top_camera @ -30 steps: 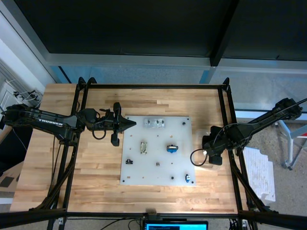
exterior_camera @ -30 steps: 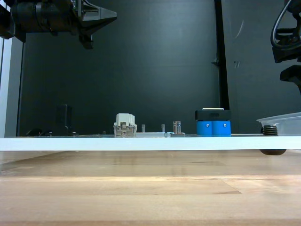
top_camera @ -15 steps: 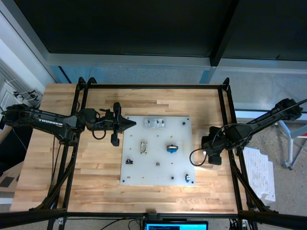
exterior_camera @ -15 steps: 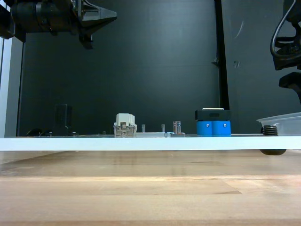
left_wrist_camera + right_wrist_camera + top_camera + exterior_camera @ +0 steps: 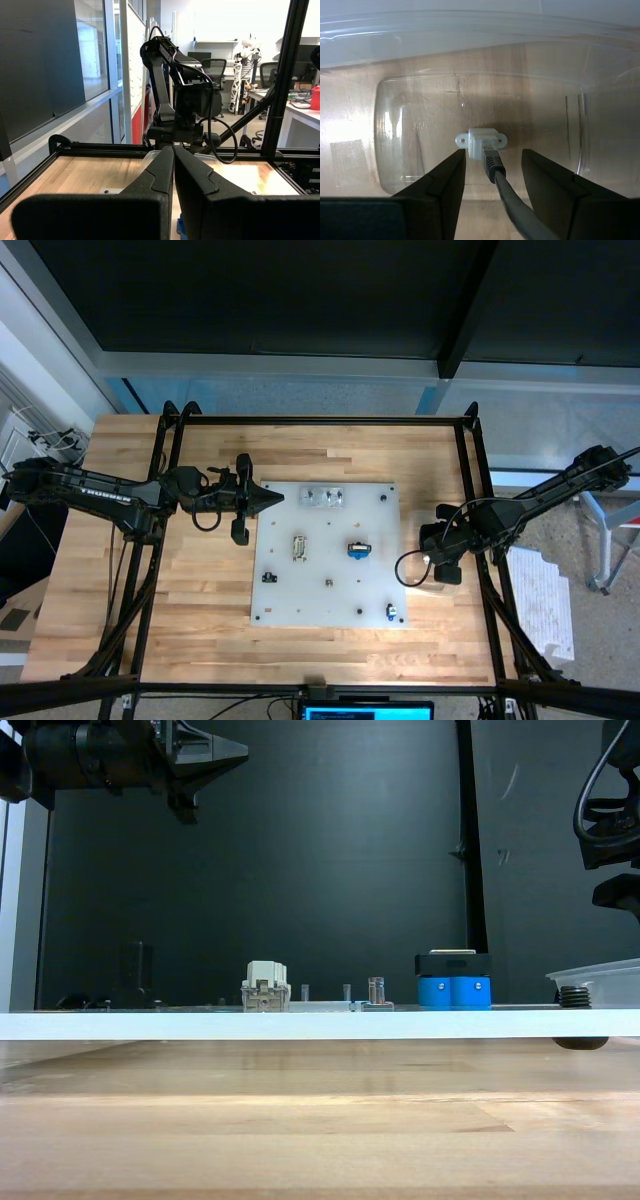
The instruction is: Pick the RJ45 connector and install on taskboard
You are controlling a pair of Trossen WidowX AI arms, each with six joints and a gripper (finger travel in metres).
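Note:
The RJ45 connector (image 5: 481, 142) is a small white plug with a black boot and cable. It lies on the floor of a clear plastic tray (image 5: 420, 75). My right gripper (image 5: 492, 162) hangs over it, open, one finger on each side of the plug and not touching it. From above, the right gripper (image 5: 441, 558) is just off the right edge of the white taskboard (image 5: 300, 590). My left gripper (image 5: 274, 498) is shut on nothing, held high over the board's far left corner. The left gripper (image 5: 173, 150) faces the right arm.
On the board stand a blue fitting (image 5: 358, 550), a grey-white socket (image 5: 298, 547) and silver fittings (image 5: 323, 498) at its far edge. The low view shows the board's front edge (image 5: 300, 1025) and the tray rim (image 5: 600, 973). A black frame surrounds the wooden table.
The right gripper has shifted slightly over the tray, a little toward the far side. The left arm has not moved.

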